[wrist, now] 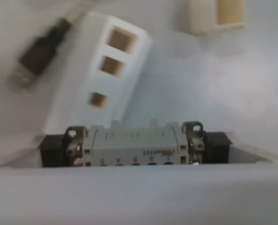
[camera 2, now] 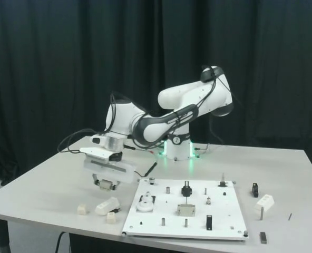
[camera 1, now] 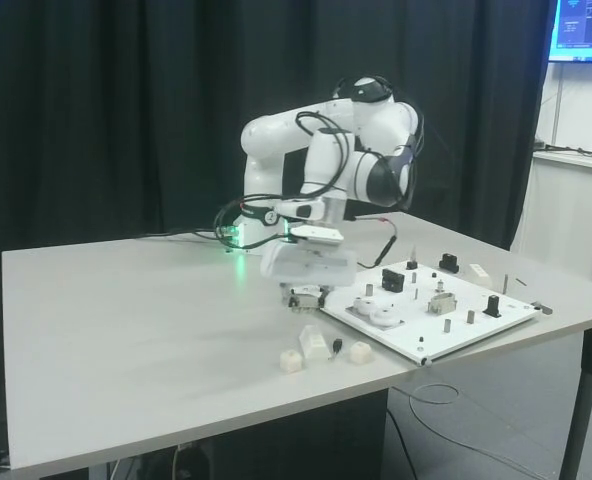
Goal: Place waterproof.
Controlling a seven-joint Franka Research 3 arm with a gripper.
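One grey connector (wrist: 135,146) clamped in tool (wrist: 136,157) | raised off counter (camera 1: 126,320), presumably for carrying | white board (camera 2: 190,221) at 3 o'clock of tool in second room view | white blocks (camera 1: 314,343) lying below.

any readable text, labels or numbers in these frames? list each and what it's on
None can be read for certain.
Grey connector held in the gripper: a short row of small printed characters on its face, too blurred to read.
Wall screen at the edge of the first room view: lines of text, too small to read.
White board, the white blocks and the arm: no markings visible.
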